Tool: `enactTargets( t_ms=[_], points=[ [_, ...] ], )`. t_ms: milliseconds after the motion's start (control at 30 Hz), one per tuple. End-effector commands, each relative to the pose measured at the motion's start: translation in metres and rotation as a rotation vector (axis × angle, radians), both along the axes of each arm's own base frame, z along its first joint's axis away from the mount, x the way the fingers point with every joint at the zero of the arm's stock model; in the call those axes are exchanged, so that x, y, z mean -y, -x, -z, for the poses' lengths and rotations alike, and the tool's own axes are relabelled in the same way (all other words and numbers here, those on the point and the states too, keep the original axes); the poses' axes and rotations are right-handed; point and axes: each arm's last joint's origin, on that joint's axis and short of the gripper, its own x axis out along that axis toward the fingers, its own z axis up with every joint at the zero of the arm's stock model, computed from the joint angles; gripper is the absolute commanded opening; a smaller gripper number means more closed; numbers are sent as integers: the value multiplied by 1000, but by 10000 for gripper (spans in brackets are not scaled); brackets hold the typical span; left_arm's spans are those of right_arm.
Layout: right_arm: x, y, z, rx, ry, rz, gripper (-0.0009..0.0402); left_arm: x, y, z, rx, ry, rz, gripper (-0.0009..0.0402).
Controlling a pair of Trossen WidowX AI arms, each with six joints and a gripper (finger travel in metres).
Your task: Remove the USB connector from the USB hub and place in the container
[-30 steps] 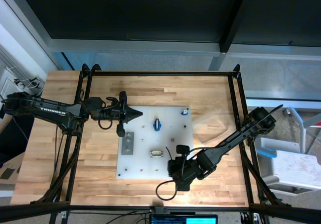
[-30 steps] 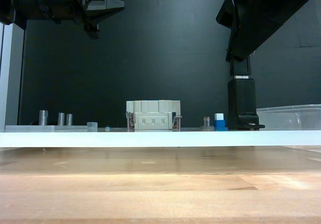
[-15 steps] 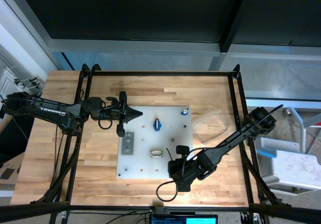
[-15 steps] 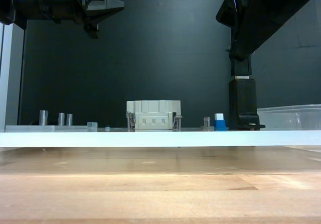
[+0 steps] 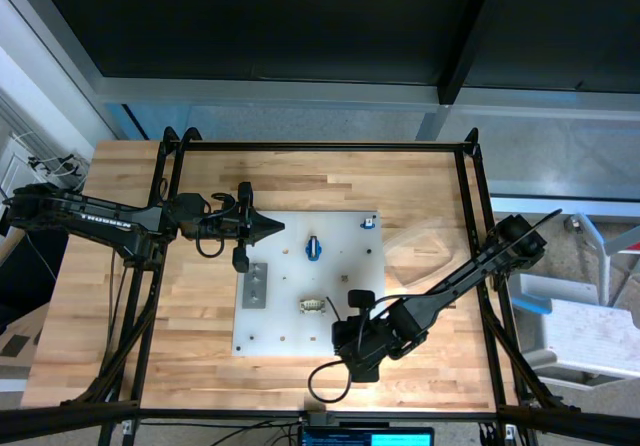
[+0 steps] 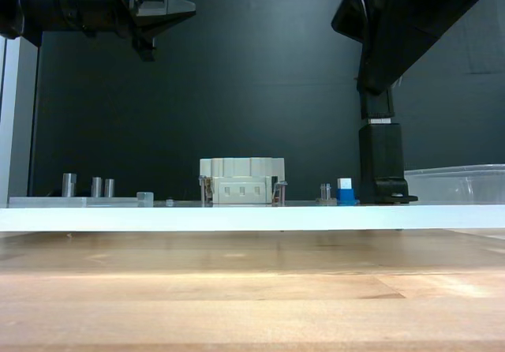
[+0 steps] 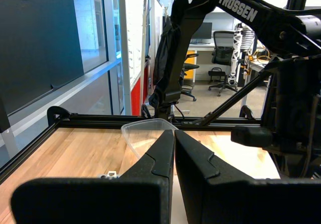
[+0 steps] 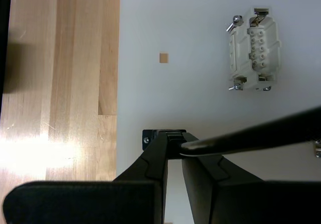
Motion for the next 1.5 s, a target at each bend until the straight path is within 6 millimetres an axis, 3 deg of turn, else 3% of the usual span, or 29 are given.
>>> enactTargets(
  t_ms=[33,567,1500],
  points=[
    [-1,-7,-2,3,11,-6,0,0,0,0,0,0,0,1],
    [0,-7,-4,-8,4,19,0,0,0,0,0,0,0,1],
    [-7,23,-1,154,-44,56,0,0,0,0,0,0,0,1]
  ],
)
